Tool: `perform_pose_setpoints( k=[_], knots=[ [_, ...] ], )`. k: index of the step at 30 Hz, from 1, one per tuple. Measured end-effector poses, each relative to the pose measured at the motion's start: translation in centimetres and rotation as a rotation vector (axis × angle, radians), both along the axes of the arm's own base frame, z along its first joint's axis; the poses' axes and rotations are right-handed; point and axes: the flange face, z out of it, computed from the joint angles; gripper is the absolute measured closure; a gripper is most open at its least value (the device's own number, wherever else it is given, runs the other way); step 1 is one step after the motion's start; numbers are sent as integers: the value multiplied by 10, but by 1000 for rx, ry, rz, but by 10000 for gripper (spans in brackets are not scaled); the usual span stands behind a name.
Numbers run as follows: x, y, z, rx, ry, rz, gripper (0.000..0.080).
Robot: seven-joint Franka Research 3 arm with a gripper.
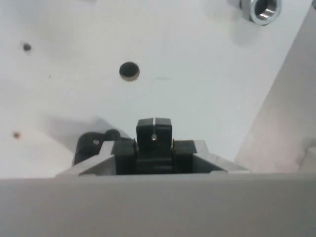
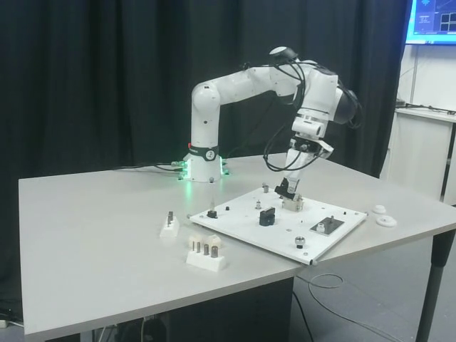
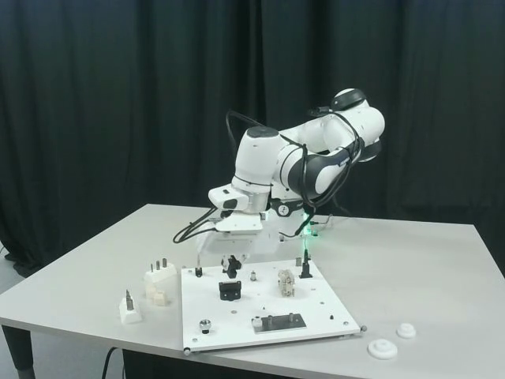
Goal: Insert D-SUB.
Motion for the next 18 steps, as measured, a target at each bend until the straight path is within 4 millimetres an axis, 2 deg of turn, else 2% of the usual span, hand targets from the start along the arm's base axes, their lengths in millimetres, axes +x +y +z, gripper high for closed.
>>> perform_pose_setpoints(
  k=[18],
  knots=[
    [-11,6,6,-6,17,100,650]
  ],
)
